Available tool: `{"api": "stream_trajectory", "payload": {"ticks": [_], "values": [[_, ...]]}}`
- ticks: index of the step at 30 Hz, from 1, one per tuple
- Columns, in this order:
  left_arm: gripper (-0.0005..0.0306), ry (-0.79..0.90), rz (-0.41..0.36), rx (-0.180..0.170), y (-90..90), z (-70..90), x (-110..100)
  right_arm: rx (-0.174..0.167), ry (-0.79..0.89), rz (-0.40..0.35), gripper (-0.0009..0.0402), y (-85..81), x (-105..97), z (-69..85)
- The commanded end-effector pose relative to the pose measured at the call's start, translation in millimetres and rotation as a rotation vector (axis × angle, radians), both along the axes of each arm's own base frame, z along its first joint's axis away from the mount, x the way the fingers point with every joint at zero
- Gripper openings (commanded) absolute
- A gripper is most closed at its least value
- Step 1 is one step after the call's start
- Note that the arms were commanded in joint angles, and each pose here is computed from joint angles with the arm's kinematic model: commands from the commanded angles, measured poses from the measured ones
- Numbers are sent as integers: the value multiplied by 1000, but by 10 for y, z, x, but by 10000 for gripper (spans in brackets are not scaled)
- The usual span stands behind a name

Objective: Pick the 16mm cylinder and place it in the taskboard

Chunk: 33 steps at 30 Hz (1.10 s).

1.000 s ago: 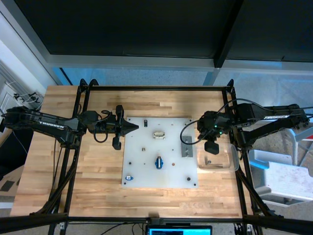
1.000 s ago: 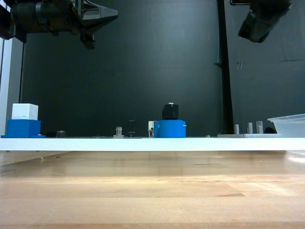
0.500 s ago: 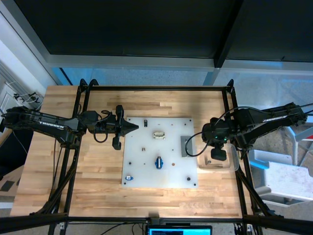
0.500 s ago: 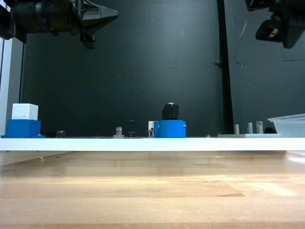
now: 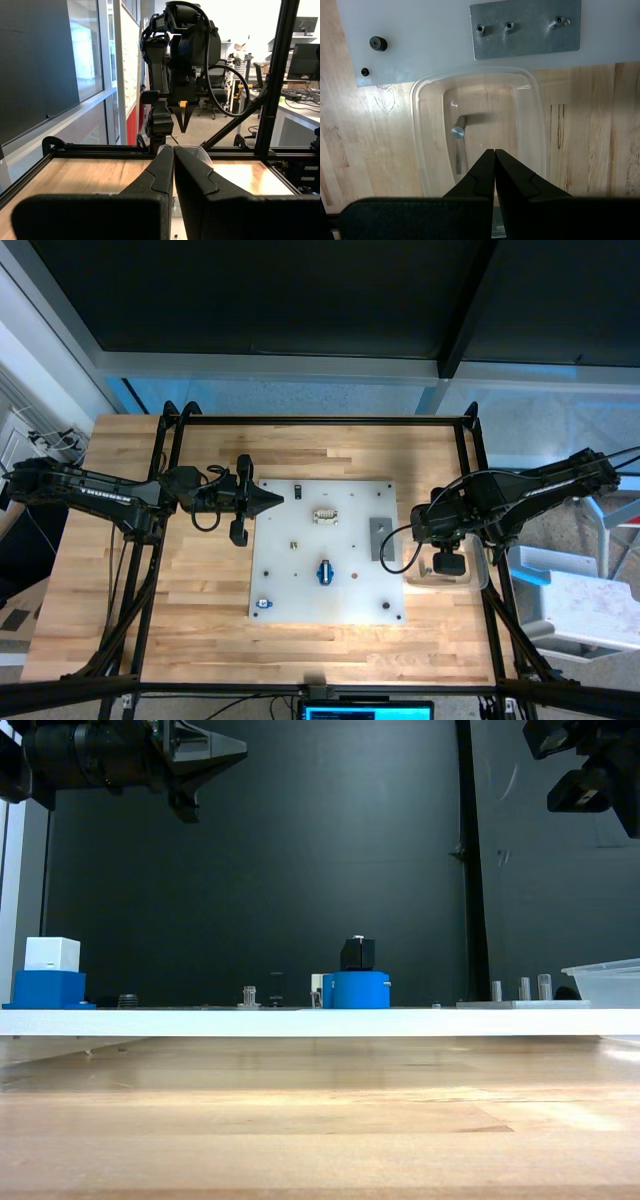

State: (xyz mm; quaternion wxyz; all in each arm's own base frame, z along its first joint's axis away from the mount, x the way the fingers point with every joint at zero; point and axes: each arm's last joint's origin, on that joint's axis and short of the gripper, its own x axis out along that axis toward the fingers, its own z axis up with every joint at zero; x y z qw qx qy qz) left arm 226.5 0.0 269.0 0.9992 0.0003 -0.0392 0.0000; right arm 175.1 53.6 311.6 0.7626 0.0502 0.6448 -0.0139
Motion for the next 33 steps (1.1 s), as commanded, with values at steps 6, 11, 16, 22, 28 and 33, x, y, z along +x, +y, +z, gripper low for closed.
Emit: {"api": "stream_trajectory", "payload": {"ticks": [6, 11, 16, 22, 28, 33], "values": [[0, 0, 0, 0, 0, 0, 1, -18, -6, 1, 0, 3, 0, -1], [0, 0, 0, 0, 0, 0, 1, -20, -7, 11, 0, 22, -6, -1], [0, 0, 0, 0, 1, 0, 1, -24, 6, 32, 0, 97, -39, -33], [0, 0, 0, 0, 1, 0, 1, -36, 50, 58, 0, 181, -93, -169], [0, 0, 0, 0, 1, 0, 1, -23, 22, 57, 0, 217, -71, -201], [0, 0, 0, 0, 0, 0, 1, -23, 23, 51, 0, 222, -68, -251]]}}
